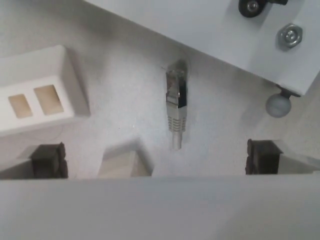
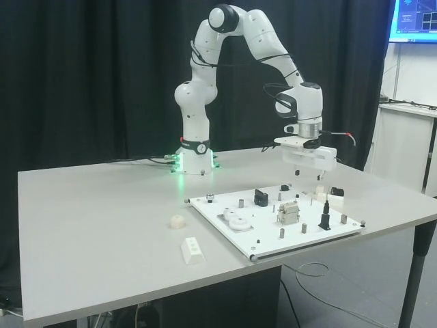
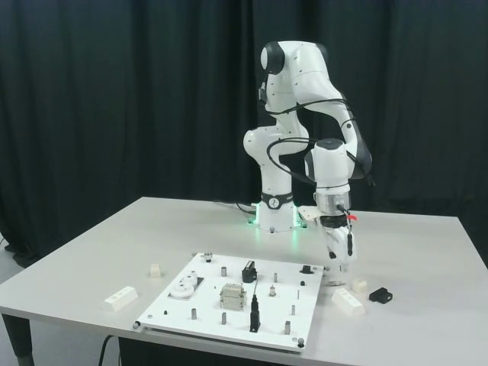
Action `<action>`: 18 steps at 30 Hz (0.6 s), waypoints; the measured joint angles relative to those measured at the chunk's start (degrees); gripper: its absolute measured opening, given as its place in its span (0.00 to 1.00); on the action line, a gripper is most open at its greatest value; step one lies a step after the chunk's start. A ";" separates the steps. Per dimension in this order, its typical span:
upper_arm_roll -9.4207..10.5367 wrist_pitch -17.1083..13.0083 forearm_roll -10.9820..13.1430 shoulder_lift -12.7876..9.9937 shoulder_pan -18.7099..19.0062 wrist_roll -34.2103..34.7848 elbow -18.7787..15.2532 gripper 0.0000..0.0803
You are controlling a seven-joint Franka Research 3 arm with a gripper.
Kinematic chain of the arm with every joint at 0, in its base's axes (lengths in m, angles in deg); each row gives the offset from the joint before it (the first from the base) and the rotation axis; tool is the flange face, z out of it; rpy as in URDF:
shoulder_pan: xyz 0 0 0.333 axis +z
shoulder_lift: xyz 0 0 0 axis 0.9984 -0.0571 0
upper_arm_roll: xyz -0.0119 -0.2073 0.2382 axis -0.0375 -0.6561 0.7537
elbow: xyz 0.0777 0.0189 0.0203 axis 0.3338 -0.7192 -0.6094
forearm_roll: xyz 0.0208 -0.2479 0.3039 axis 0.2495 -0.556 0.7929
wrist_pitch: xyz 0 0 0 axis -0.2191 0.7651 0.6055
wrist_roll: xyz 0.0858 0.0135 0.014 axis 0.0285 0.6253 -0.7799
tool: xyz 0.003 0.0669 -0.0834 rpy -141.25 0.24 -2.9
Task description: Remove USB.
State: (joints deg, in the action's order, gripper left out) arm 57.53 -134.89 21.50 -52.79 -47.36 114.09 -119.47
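The arm [image 2: 263,51] has a glossy white plastic shell that catches the room light. The counter [image 2: 95,219] is smooth, matt grey. On it lies a white board [image 3: 198,320], flat and faintly shiny, studded with small metal pegs. In the wrist view a plug [image 1: 176,100] shows a bright metal shell, and a steel nut [image 1: 289,36] gleams nearby. The backdrop [image 3: 114,91] is black cloth, hanging in folds.

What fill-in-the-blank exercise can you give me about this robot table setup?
1. The light at the arm's base is ___.
2. The gripper has its fingers ___, holding nothing.
3. The white block in the wrist view has ___ rectangular openings.
4. The white board lies on a ___ table.

Missing words: green; open; two; grey.
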 joint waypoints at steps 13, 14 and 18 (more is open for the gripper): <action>0.00 -0.01 0.00 0.00 0.03 0.09 0.06 1.00; 0.00 -0.02 0.00 0.00 0.03 0.10 0.06 1.00; -0.01 -0.02 -0.09 0.00 0.13 -0.37 0.07 1.00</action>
State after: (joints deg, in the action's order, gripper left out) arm 57.53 -134.90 21.41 -52.79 -47.22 113.71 -119.40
